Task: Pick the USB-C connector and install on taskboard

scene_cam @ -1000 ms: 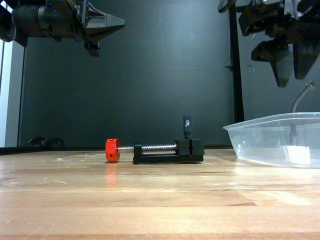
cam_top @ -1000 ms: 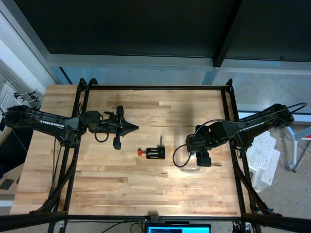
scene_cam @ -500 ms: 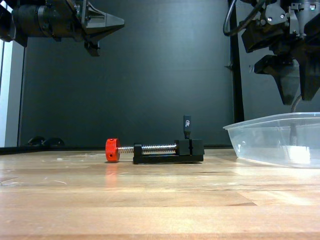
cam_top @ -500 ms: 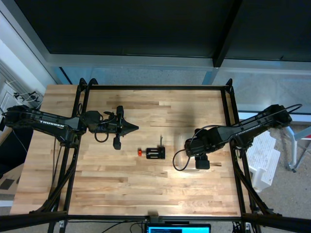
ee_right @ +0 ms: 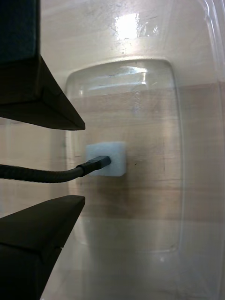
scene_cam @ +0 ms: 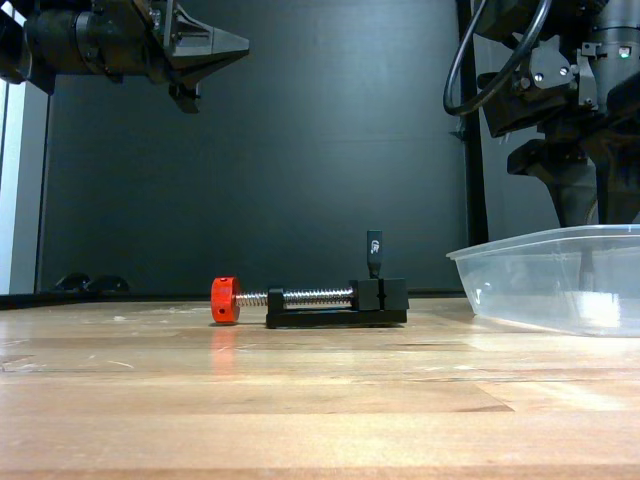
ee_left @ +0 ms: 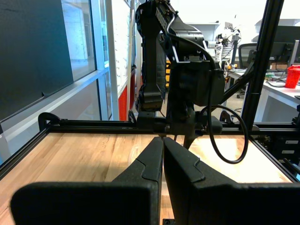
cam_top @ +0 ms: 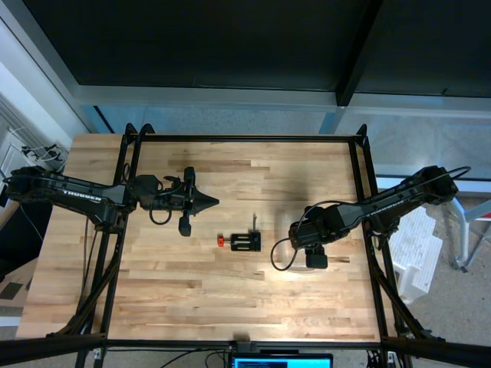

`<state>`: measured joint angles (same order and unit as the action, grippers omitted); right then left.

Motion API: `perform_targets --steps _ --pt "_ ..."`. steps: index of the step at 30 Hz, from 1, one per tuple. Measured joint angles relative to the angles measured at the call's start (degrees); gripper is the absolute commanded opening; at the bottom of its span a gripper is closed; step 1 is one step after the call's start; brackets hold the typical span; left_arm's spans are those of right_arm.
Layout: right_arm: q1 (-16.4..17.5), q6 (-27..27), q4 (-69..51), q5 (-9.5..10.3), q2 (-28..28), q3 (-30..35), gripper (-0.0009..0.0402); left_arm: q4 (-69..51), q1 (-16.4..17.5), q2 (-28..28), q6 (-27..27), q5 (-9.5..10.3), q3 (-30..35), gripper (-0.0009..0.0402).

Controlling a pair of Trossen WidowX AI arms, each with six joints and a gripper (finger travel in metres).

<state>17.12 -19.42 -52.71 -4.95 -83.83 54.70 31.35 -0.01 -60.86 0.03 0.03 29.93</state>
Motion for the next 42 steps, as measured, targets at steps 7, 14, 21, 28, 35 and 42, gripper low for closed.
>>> perform_targets --steps 7,14,21,28,35,42 --pt "0.0 0.2 4.3 0.11 0.1 -2.7 0.0170 0.0 0.0 0.0 0.0 0.02 0.0 0.0000" --pt "-0.2 0.5 5.4 0.20 0.3 -3.3 0.0155 0.0 0.0 0.0 0.0 0.02 0.0 0.0000" --pt "-0.3 0.5 5.7 0.20 2.0 -4.7 0.0141 0.0 0.0 0.0 0.0 0.00 0.0 0.0000" --pt "-0.3 0.5 8.0 0.20 2.8 -6.5 0.0127 0.0 0.0 0.0 0.0 0.02 0.0 0.0000" --pt "-0.3 1.1 9.0 0.09 2.8 -7.1 0.0104 0.0 0.0 0.0 0.0 0.02 0.0 0.0000" --pt "-0.4 1.4 10.3 0.04 2.8 -7.8 0.0076 0.0 0.0 0.0 0.0 0.00 0.0 0.0000"
